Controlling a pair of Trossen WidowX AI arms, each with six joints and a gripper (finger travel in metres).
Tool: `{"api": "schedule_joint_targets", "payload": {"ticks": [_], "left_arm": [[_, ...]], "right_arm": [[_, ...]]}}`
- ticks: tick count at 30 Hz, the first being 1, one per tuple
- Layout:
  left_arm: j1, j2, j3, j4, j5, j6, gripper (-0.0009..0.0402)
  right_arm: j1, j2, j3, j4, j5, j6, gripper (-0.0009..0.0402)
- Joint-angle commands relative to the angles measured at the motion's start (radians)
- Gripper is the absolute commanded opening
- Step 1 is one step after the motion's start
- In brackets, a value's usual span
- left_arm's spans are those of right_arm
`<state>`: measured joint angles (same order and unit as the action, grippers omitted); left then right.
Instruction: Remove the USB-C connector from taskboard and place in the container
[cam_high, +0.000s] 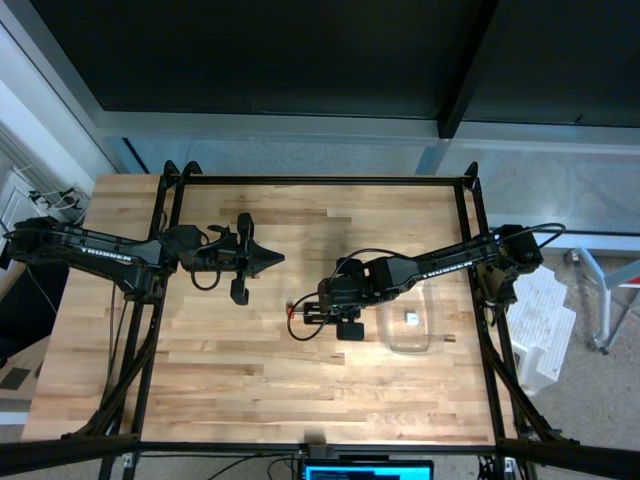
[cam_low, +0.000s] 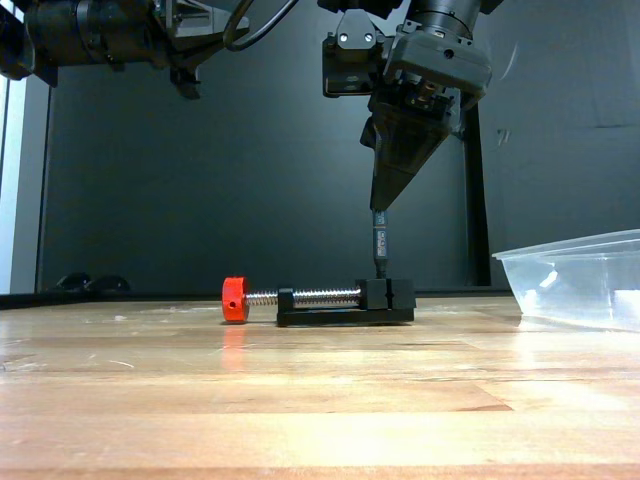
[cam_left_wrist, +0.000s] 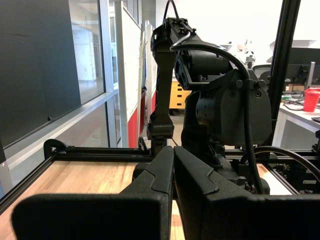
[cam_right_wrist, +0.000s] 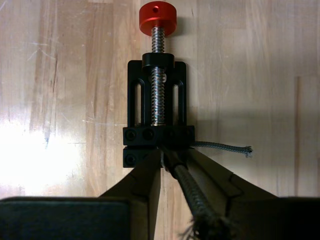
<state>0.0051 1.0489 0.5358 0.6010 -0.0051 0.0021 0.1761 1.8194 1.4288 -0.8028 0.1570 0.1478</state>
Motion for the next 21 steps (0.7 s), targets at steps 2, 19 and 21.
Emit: {"api": "schedule_joint_targets", "payload": {"ticks": [2, 19, 21], "left_arm": [[0.000, 0.000, 0.000, 0.000, 0.000, 0.000, 0.0000], [0.000, 0.000, 0.000, 0.000, 0.000, 0.000, 0.0000], [0.000, 0.000, 0.000, 0.000, 0.000, 0.000, 0.0000]], "right_arm": [[0.001, -0.001, 0.000, 0.000, -0.001, 0.001, 0.0035], [0.002, -0.023, 0.000, 0.002, 0.000, 0.000, -0.0001], [0.002, -0.032, 0.000, 0.002, 0.000, 0.000, 0.0000]]}}
